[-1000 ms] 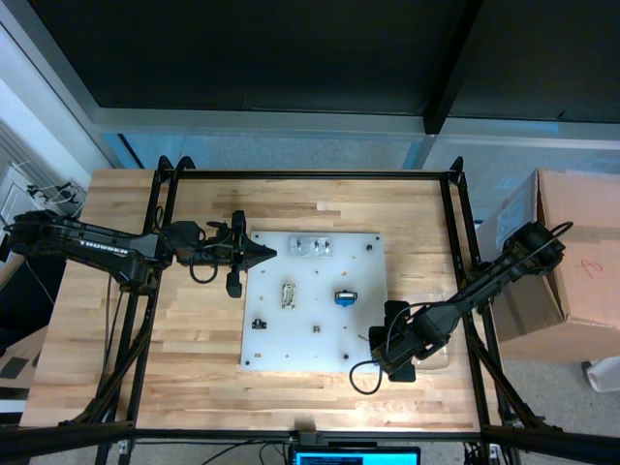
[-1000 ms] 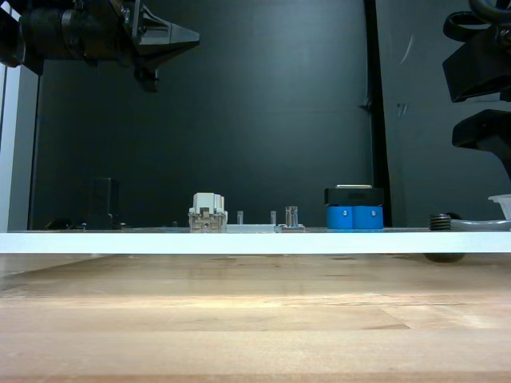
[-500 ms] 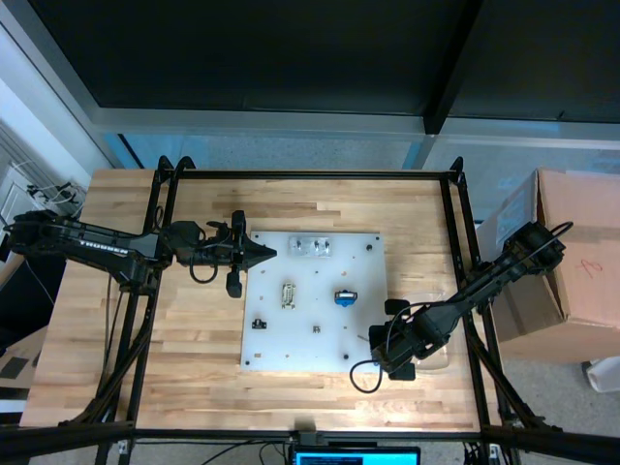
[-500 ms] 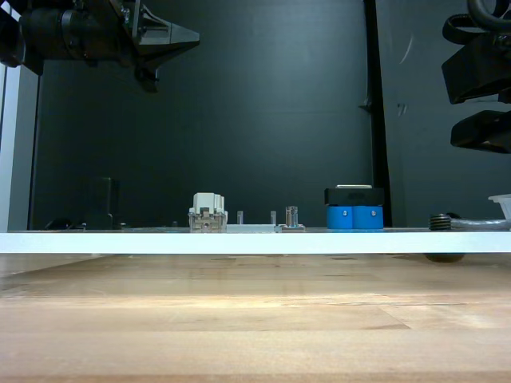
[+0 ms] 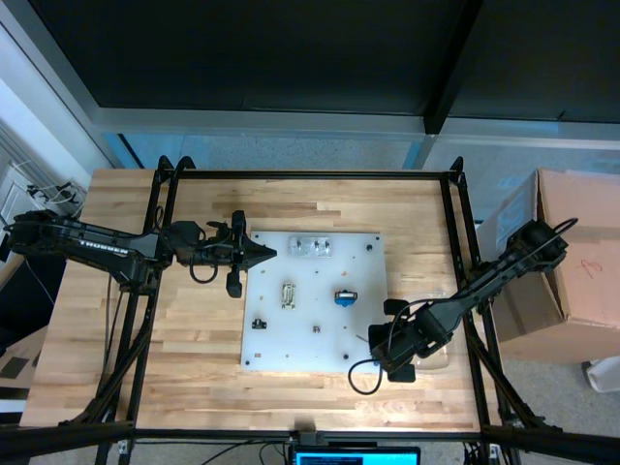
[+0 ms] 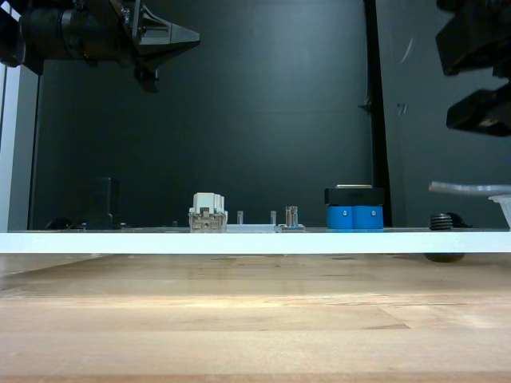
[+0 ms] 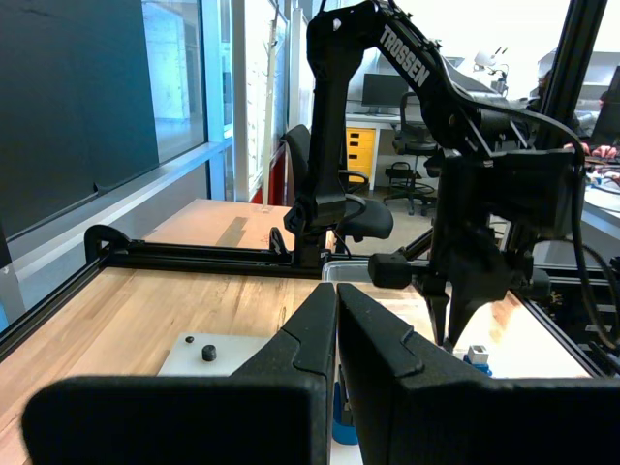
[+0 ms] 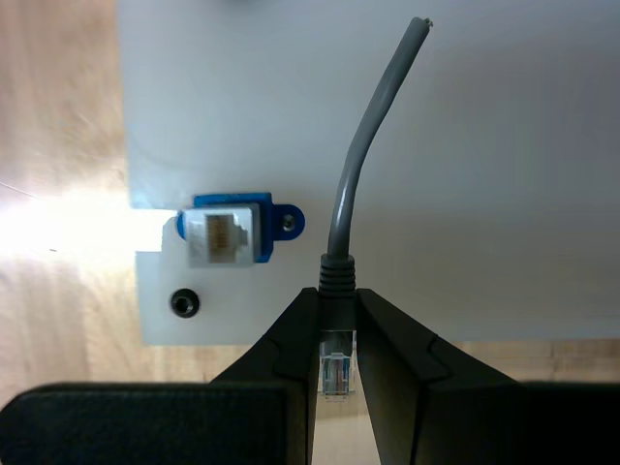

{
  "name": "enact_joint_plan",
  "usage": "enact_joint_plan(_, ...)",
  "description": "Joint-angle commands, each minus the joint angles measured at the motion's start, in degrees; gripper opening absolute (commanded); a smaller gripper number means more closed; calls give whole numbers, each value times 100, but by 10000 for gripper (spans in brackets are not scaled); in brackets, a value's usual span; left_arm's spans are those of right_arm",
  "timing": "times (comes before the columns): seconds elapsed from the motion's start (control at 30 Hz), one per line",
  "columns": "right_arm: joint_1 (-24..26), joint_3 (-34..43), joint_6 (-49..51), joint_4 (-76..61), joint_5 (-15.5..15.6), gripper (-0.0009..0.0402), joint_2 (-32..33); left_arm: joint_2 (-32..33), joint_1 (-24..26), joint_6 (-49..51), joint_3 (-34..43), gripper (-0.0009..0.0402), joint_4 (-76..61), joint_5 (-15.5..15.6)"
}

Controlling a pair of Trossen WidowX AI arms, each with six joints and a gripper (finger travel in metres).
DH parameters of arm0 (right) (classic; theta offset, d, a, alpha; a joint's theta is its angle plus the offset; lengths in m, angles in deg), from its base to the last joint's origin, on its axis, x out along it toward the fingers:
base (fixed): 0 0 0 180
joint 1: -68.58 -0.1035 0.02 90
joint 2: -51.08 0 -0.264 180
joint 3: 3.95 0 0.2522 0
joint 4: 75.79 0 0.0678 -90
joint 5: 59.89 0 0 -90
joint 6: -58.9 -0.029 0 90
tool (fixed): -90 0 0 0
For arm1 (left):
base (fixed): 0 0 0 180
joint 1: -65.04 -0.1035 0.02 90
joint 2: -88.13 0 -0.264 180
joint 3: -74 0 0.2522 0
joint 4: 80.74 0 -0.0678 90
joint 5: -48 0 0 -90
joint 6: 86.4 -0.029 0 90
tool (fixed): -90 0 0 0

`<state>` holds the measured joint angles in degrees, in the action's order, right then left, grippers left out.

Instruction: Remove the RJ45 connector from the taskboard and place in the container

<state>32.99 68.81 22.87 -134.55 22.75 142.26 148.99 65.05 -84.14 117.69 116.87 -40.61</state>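
RJ45 connector [image 8: 336, 373] sits pinched in the right tool [image 8: 336, 315] — clear of its blue jack [image 8: 228, 230], by the near right corner of the taskboard [image 5: 291, 341] — while the left tool [image 7: 336, 295], closed, hovers at its left edge.

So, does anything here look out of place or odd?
The RJ45 connector is out of the blue jack, clamped in the right end effector above the near right corner of the board, its grey cable stub sticking out free. The left end effector is shut, raised over its left edge. Nothing else stands out.
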Motion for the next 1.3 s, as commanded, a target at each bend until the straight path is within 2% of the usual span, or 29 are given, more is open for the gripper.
enact_joint_plan(0.03, -2, 85, -20, -146, -13, 1, -170, 0, 0, 0, 2, 0, 2, -2)
enact_joint_plan(0.37, -83, 105, -485, -848, 2, 0, -826, 0, -2, -2, 2, 0, 2, -2)
enact_joint_plan(0.8, -577, -151, -1222, -2076, 2, 7, -1694, 0, 0, -2, 2, 0, 2, -2)
enact_joint_plan(1.07, -640, -332, -1604, -2090, 2, 77, -1834, 0, -2, -2, 2, 0, 2, -2)
enact_joint_plan(1.3, -645, -339, -1755, -2135, 0, 165, -1834, 0, -2, -2, 2, 0, 2, -2)
